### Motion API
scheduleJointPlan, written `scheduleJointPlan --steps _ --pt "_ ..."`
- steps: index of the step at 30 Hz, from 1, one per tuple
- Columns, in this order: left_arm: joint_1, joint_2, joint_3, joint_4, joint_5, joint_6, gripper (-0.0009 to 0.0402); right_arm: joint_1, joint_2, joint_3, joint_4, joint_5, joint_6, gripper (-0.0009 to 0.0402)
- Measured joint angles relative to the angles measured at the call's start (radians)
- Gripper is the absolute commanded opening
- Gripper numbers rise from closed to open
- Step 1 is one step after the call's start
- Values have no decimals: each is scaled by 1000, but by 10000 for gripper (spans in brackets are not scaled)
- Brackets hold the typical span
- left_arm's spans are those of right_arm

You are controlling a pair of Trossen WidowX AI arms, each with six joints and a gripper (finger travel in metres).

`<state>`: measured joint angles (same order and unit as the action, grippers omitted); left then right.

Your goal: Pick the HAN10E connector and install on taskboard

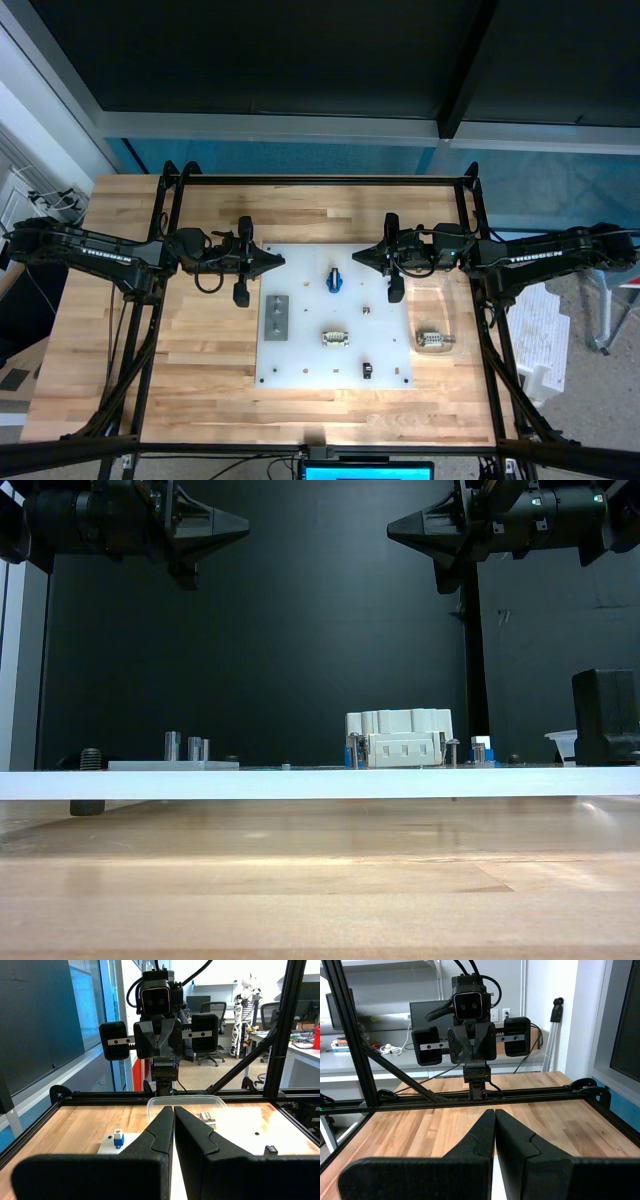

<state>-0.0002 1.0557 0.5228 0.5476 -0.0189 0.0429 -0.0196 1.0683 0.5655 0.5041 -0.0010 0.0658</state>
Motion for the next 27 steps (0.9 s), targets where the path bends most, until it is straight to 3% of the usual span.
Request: scheduleJointPlan --steps 4,18,27 --pt "0 0 0 0 0 0 1 0 0 0 -2 16 -54 0" --pt "0 0 0 0 0 0 1 0 -3 0 -29 8 -25 0" --pt "0 0 0 0 0 0 1 1 -95 29 -306 -13 -20 0"
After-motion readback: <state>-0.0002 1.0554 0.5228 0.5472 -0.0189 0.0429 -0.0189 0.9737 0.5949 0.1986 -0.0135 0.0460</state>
